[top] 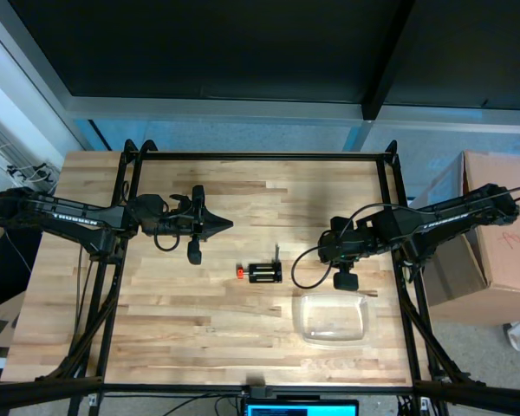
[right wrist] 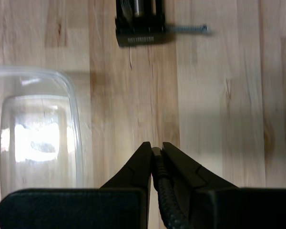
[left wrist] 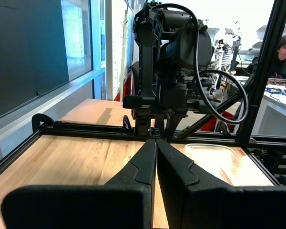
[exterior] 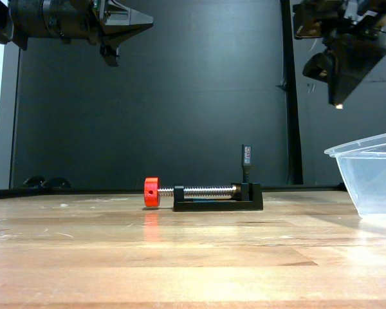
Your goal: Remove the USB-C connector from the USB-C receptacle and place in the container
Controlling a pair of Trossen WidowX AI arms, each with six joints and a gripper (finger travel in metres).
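Pale wooden table (top: 199, 329) before a dark backdrop, with a small black vise (exterior: 215, 196) near the middle, gripping the upright USB-C receptacle (exterior: 246, 158). High over bare wood just beside the clear container (top: 332, 318), the right gripper (right wrist: 156, 145), clamped on the USB-C connector (right wrist: 156, 157), well clear of its seat, braided cable (right wrist: 168, 202) trailing back between the fingers. Over the table's left half, the left gripper (left wrist: 156, 141), raised, fingers pressed together on nothing.
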